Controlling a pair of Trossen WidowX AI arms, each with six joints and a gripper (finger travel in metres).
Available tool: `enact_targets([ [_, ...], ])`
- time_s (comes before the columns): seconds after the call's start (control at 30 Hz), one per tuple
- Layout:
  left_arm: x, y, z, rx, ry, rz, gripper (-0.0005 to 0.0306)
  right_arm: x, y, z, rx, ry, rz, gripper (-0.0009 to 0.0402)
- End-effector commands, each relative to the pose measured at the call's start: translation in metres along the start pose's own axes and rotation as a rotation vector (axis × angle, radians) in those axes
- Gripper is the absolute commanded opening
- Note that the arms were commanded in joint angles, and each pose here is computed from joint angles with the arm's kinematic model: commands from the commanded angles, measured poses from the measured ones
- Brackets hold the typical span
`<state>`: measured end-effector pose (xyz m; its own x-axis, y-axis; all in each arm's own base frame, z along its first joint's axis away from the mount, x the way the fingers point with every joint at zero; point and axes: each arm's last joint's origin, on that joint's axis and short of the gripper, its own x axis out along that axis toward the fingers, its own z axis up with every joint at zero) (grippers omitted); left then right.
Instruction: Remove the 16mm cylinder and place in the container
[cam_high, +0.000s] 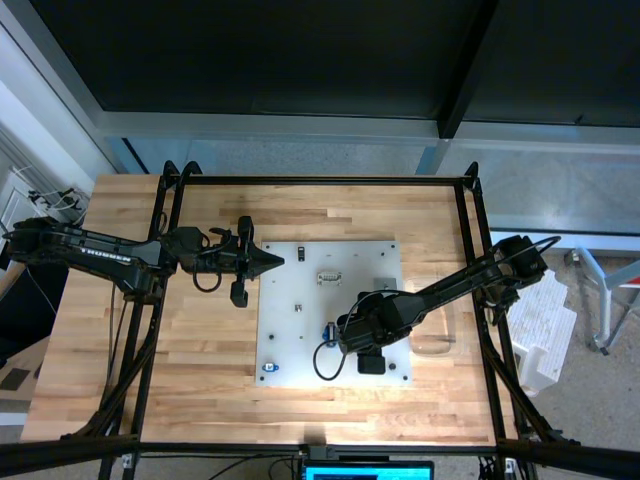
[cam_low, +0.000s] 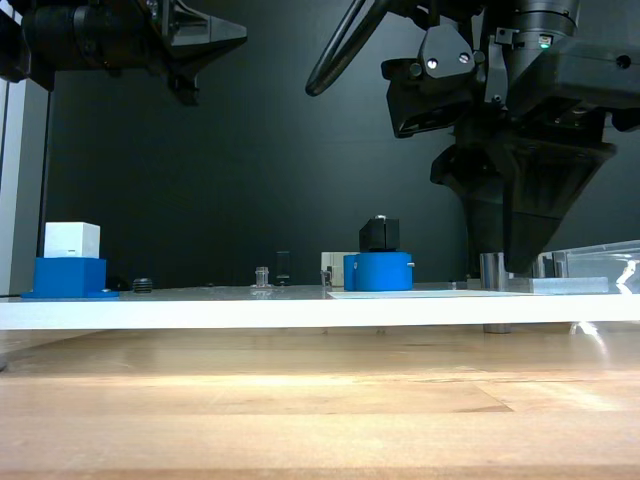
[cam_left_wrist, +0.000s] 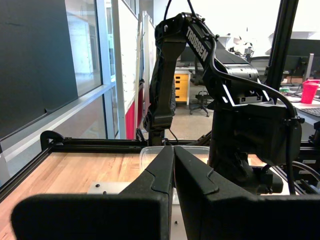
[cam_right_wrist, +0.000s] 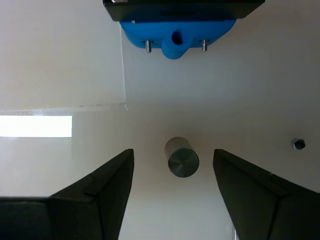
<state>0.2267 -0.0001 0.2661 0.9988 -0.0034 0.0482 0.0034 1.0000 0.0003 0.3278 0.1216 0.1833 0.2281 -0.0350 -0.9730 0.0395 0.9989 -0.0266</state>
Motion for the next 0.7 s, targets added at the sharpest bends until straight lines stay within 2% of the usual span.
enact_targets([
  [0.03, 0.0, 0.0001, 0.0, 0.0, 0.0, 0.0, 0.0, 0.0013, -0.0004, -0.0012, -0.001, 0.002, -0.001, 0.0182],
  [0.7, 0.0, 0.0001, 0.0, 0.0, 0.0, 0.0, 0.0, 0.0061, -0.0004, -0.0029, -0.002, -0.011, 0.004, 0.0031],
])
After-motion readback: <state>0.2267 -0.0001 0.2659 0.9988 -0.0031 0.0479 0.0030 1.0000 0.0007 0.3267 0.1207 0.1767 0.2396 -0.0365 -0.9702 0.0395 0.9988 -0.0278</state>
